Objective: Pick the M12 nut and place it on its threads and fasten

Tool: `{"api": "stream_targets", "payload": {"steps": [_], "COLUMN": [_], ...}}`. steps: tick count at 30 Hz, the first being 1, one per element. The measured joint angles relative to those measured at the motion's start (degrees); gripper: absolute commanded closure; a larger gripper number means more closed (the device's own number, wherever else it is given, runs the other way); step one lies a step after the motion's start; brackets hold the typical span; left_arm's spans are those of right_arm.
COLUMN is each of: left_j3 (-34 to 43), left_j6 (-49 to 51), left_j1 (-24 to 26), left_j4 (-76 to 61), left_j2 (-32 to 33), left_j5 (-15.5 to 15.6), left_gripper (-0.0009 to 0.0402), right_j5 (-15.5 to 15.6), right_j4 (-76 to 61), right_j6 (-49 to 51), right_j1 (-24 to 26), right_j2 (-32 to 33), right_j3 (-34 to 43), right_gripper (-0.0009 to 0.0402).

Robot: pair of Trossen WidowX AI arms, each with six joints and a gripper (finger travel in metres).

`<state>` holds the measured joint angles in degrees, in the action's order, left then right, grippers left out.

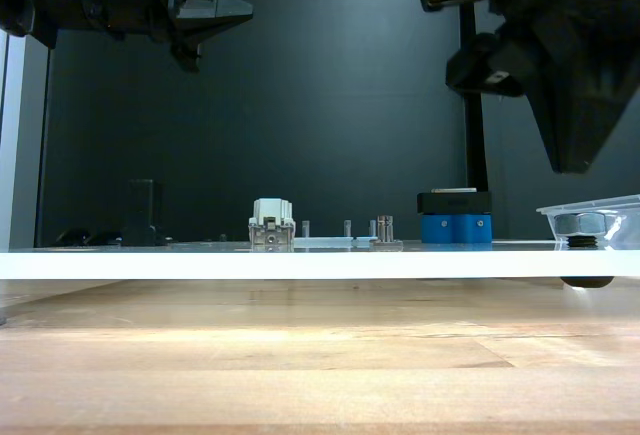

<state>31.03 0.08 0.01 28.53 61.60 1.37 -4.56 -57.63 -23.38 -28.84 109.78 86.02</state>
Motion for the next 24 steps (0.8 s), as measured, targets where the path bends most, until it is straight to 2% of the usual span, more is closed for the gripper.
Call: {"api": "stream_targets", "payload": {"steps": [16, 24], "left_j3": [0.0, 0.0], "left_j6": [0.0, 0.0], "left_j1": [0.0, 0.0], "left_j4": [0.0, 0.0], "left_j2": [0.0, 0.0], "left_j5": [0.0, 0.0], "left_gripper": [0.0393, 0.0393], "right_j5": [0.1, -0.2], "right_j4": [-0.9, 2.9], "right_j6": [0.3, 1.4], "right_j1": [0.1, 0.1], "right_j2": [0.2, 0.3], "right_j3": [1.1, -3.9], "right_gripper": [0.0393, 0.0393]}}
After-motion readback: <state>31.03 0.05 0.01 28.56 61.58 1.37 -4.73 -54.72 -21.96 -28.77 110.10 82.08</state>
